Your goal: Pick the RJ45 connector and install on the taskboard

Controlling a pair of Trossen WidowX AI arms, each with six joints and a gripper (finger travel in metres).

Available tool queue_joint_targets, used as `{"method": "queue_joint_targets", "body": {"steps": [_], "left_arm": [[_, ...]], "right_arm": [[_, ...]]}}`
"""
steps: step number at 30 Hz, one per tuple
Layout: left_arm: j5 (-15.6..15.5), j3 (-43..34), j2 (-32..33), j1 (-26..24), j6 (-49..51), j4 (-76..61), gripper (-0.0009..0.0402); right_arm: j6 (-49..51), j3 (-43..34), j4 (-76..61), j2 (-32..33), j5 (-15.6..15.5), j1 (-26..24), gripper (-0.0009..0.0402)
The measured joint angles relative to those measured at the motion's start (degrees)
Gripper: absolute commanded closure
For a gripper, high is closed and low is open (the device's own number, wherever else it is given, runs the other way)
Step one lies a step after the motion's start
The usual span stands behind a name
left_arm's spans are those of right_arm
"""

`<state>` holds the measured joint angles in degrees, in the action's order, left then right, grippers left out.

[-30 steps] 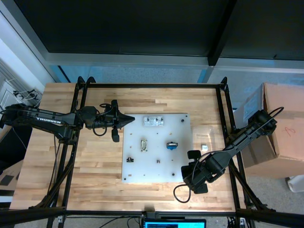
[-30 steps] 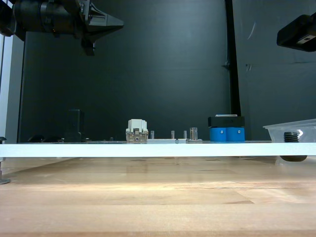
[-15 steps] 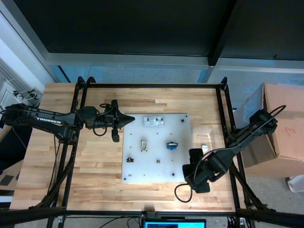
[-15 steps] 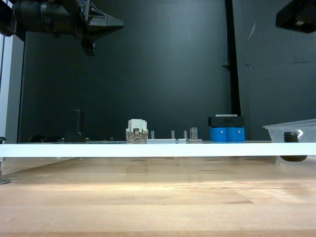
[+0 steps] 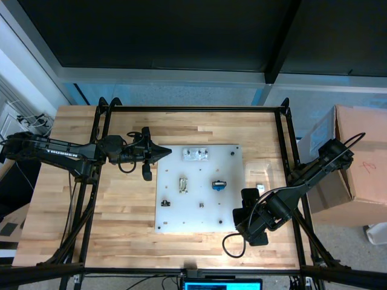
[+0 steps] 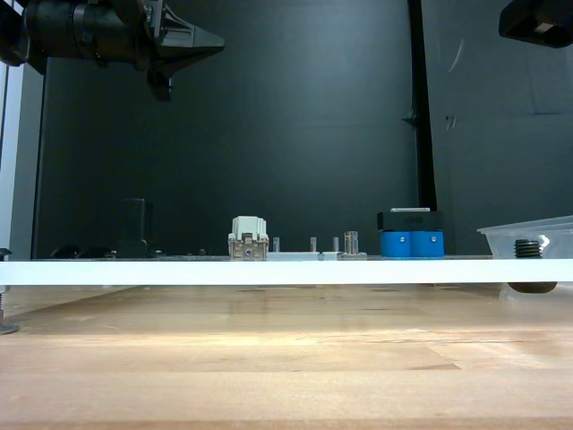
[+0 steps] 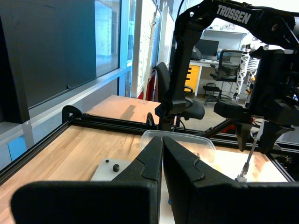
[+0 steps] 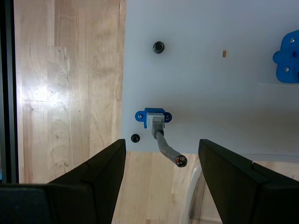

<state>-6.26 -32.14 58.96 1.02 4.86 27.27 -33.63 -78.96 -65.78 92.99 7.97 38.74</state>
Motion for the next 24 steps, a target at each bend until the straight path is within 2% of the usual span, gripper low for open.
{"method": "queue_joint_targets", "body": {"steps": [24], "left_arm": [[0.0,0.0,0.0,0.0,0.0,0.0,0.0393]], "right_arm": [[-0.7,9.3,10.8,0.4,1.5,0.0,0.0200]]}}
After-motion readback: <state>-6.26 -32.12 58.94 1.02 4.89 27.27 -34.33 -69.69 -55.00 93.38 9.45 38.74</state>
